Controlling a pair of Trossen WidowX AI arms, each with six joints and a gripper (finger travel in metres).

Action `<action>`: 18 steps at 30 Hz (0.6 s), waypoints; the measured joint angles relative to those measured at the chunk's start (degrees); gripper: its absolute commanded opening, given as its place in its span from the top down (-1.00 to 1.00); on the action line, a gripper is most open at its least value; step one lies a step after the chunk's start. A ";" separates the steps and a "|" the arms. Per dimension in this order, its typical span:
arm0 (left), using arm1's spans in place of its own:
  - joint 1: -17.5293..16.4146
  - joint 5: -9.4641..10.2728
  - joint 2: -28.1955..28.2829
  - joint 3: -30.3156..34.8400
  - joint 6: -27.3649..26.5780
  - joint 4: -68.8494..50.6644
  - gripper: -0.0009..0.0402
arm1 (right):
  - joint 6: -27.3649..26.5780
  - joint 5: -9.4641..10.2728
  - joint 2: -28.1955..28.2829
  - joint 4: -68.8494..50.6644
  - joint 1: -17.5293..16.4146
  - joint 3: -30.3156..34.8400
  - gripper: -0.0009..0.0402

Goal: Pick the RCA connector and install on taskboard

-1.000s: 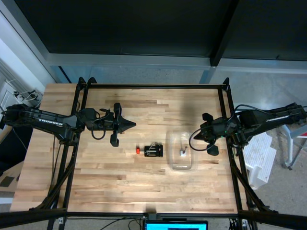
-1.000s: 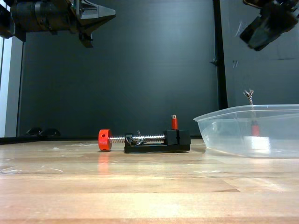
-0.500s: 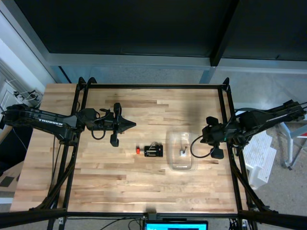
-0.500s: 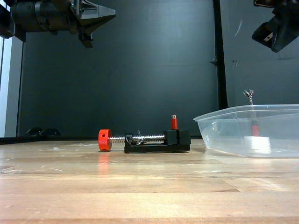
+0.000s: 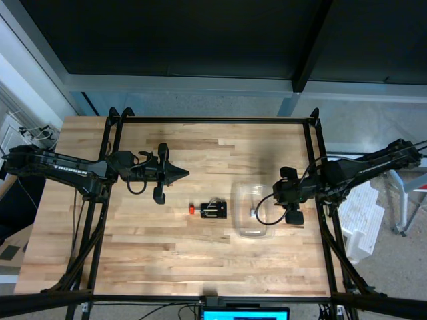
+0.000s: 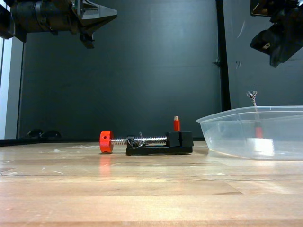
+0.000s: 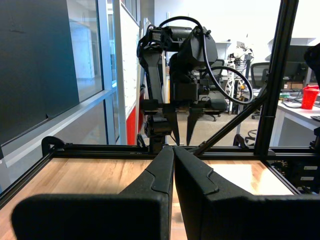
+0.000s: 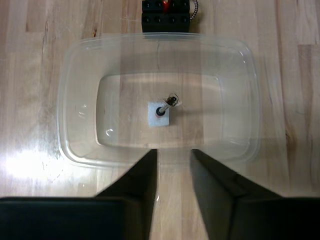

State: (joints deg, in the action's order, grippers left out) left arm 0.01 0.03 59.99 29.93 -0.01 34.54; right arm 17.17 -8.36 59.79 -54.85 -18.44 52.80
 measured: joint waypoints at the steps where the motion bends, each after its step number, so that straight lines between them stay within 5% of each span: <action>1: 0.00 0.00 0.00 0.00 0.00 0.00 0.96 | 0.00 0.07 0.37 0.66 0.00 -0.20 0.26; 18: 0.00 0.00 0.00 0.02 0.00 0.00 0.96 | 0.57 0.44 5.53 6.71 -0.26 -2.80 0.18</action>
State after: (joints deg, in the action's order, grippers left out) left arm 0.01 0.03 59.99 29.95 -0.01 34.54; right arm 17.74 -7.92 65.32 -48.14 -18.70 50.00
